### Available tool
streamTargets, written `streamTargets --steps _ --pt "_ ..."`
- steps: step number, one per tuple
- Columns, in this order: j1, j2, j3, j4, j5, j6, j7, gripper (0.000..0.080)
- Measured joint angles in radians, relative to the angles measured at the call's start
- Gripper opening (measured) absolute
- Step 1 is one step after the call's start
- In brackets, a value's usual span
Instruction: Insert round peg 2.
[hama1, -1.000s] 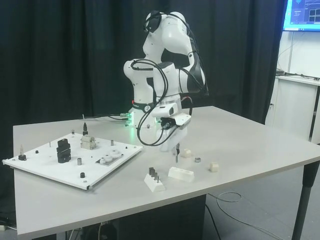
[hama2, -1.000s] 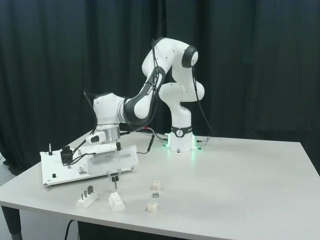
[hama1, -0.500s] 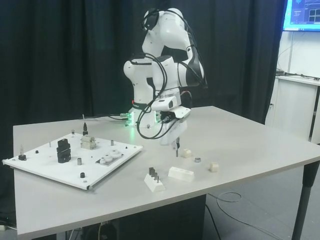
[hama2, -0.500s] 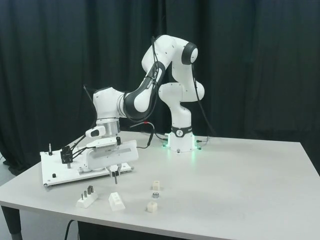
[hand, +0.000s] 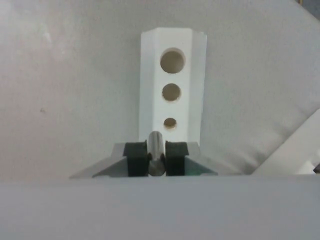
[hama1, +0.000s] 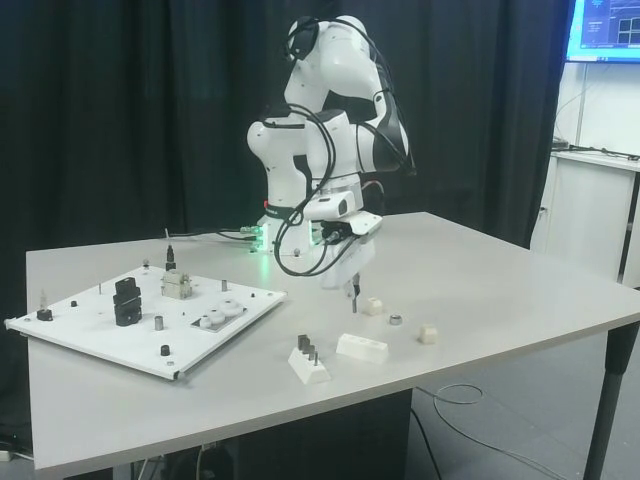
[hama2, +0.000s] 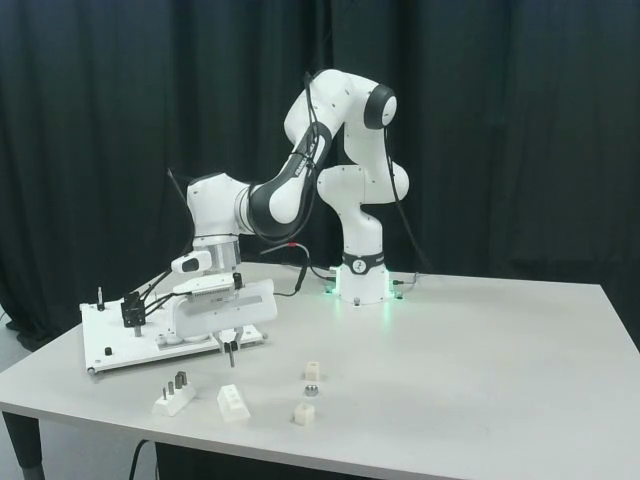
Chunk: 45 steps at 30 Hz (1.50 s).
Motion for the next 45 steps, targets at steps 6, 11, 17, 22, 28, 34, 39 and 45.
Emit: streamTargets --steps 6,11,17,22,28,34,39,45 --pt "0.002 0.000 -0.004 0.000 0.000 0.000 0.015 0.0071" --pt "0.002 0.000 -0.015 0.003 -0.005 0.003 0.023 0.0071" --pt "0.002 -0.002 -0.046 0.008 -0.026 0.007 0.025 0.0071" --pt "0.002 -0.014 -0.088 0.008 -0.053 0.011 0.027 0.0071" --pt "0.001 -0.032 -0.151 0.007 -0.099 0.010 0.029 0.0071" --pt "-0.003 -0.053 -0.221 0.006 -0.146 0.005 0.029 0.0071" --pt "-0.015 -0.068 -0.272 0.006 -0.177 -0.003 0.028 0.0071" --pt "-0.051 -0.085 -0.306 0.006 -0.207 -0.006 0.005 0.0071"
